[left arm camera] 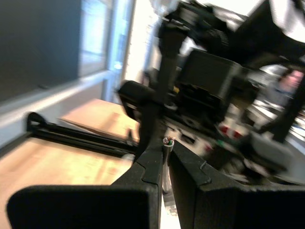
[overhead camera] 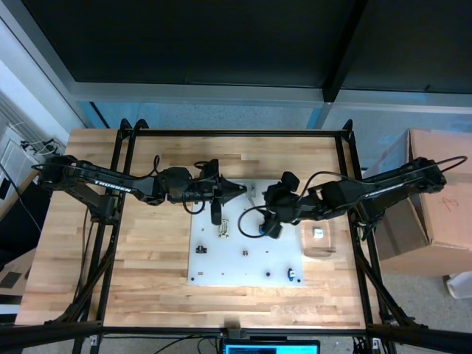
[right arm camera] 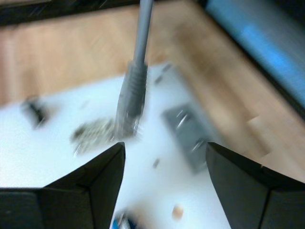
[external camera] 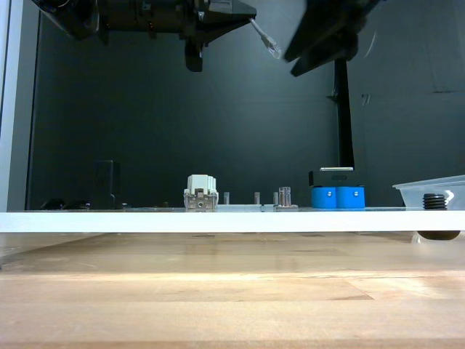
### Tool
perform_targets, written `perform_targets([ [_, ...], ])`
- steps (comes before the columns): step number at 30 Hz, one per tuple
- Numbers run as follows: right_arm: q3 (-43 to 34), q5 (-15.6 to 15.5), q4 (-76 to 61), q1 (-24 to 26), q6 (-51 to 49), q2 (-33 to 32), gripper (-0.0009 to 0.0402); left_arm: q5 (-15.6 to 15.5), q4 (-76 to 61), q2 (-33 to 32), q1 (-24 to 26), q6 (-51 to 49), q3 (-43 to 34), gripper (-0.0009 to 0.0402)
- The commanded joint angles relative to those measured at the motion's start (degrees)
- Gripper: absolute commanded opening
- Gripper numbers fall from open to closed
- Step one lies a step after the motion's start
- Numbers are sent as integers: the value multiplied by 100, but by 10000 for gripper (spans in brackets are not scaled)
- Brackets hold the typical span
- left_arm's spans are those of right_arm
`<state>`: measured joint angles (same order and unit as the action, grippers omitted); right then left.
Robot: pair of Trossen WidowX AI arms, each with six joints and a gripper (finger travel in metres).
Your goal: Pick the RJ45 connector and install on the taskboard
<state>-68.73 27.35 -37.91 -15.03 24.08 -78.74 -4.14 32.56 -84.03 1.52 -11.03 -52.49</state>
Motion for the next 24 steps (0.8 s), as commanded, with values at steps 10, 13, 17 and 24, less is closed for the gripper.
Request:
perform_targets([
  [10,-7,-1847,-400,-15,-669,9,234,1904,-376,2,0,669,7,0],
  [13,-103,-1860,-415,-24,-870,-186,228,2413,-570,2,0,1207,9,-1],
  [17,-527,-1961,-533,-35,-1279,-581,227,3077,-1224,2,7,2402,11,-1],
  [24,-1285,-2422,-450,-7,-2306,-1327,227,3617,-1453,2,9,3075,11,0],
])
